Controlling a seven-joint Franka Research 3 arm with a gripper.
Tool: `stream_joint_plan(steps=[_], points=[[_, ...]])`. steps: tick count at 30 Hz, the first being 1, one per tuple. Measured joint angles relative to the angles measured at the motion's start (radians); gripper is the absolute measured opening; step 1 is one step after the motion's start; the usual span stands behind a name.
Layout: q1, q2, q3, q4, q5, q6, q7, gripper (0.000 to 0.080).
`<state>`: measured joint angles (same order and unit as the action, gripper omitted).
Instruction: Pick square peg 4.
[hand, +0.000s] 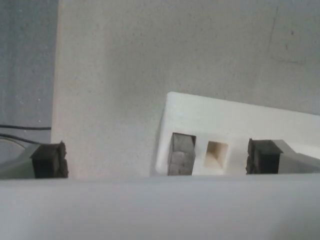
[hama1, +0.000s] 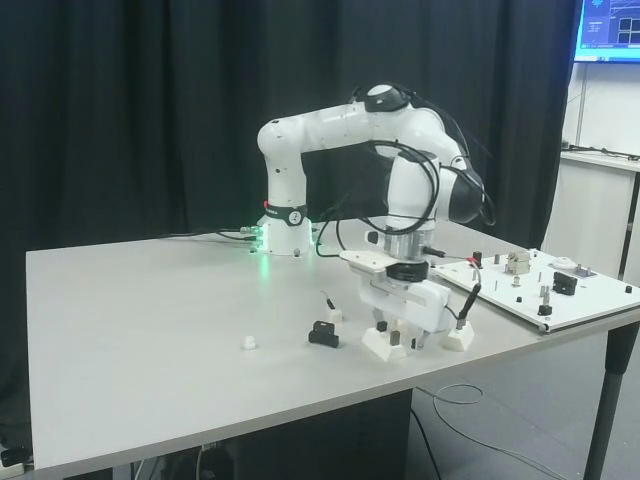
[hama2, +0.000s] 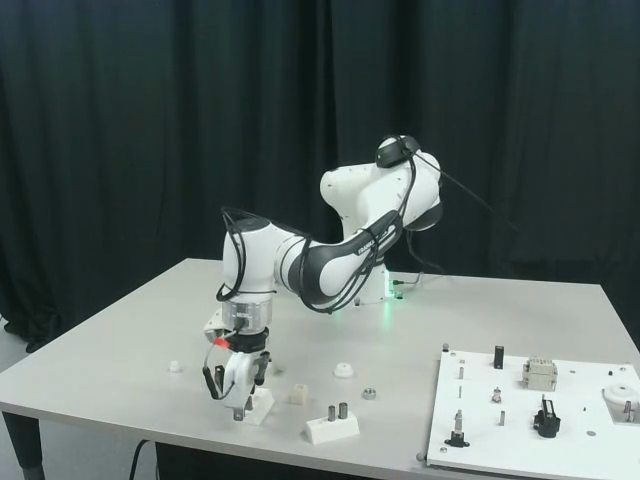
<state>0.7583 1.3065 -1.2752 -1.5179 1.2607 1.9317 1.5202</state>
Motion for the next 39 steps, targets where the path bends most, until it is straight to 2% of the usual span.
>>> stream_joint_plan(steps=[6,7,16,17,22,23,28,29,32,39], points=[[-0.014,0.001,0.014,0.016,-0.006,0.0,0.008,0.08],[-0.015,0.001,0.015,0.018,-0.008,0.0,0.008,0.0698],[-0.024,0.002,0.025,0.033,-0.02,0.0,0.008,0.0698],[-0.024,0.002,0.025,0.034,-0.022,0.0,0.008,0.0344],[-0.024,0.002,0.025,0.034,-0.026,-0.002,0.008,0.0344],[-0.025,0.002,0.025,0.034,-0.028,-0.003,0.008,0.0132],[-0.027,0.002,0.024,0.034,-0.036,-0.008,0.009,0.0132],[-0.027,0.002,0.023,0.034,-0.038,-0.011,0.01,0.0098],[-0.027,0.001,0.019,0.034,-0.044,-0.019,0.011,0.0098],[-0.025,-0.001,-0.012,0.035,-0.05,-0.075,0.016,0.0098]])
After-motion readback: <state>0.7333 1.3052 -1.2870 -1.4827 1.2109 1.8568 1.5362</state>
